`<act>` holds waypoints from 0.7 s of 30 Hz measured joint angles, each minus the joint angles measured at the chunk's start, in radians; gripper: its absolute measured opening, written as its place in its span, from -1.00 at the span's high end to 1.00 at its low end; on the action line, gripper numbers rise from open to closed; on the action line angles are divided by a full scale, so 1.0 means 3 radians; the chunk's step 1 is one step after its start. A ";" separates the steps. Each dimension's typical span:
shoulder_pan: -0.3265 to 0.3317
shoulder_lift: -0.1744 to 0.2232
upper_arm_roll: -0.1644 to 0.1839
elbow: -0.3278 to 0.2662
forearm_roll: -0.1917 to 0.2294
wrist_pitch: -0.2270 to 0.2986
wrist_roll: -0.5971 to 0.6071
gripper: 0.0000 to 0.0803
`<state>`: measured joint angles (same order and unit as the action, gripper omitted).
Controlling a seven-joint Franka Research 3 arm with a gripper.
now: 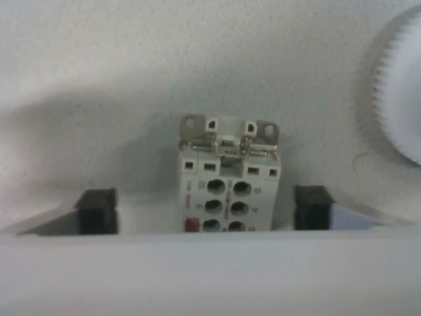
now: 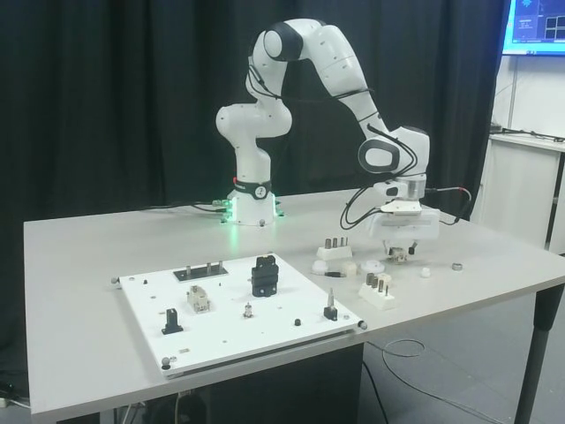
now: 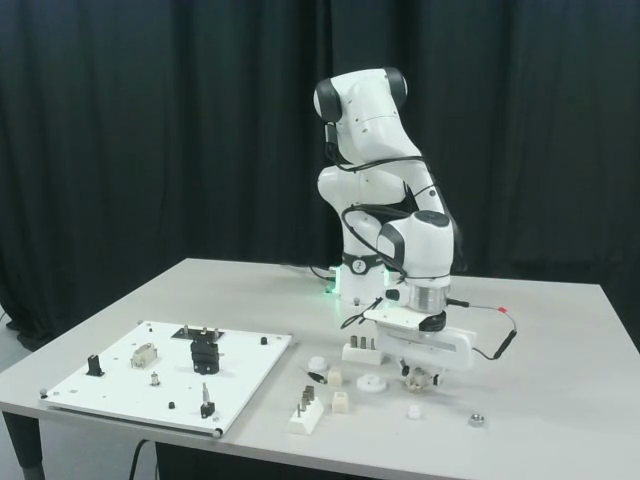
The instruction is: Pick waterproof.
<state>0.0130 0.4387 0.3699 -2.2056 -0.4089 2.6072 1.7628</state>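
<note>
In the wrist view a white connector block (image 1: 227, 181) with metal clips on its end and several round sockets lies on the grey table. My gripper (image 1: 205, 209) is low over it, open, with one black fingertip (image 1: 97, 210) on each side. Both fingertips stand apart from the block. In the room views the gripper (image 2: 399, 252) (image 3: 418, 378) hangs just above the table at the right of the parts, and the block under it is mostly hidden.
A white gear (image 1: 401, 85) (image 3: 371, 383) lies close beside the gripper. Two white fixtures with pins (image 2: 334, 252) (image 2: 378, 290), a small white cap (image 2: 425, 272) and a nut (image 2: 457, 264) lie around. The white assembly board (image 2: 229, 309) lies to the left.
</note>
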 joint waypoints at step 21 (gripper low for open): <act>0.0036 0.0062 -0.0048 0.0000 -0.0035 0.0061 0.0000 -0.98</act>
<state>0.0238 0.4574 0.3556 -2.2055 -0.4194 2.6257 1.7628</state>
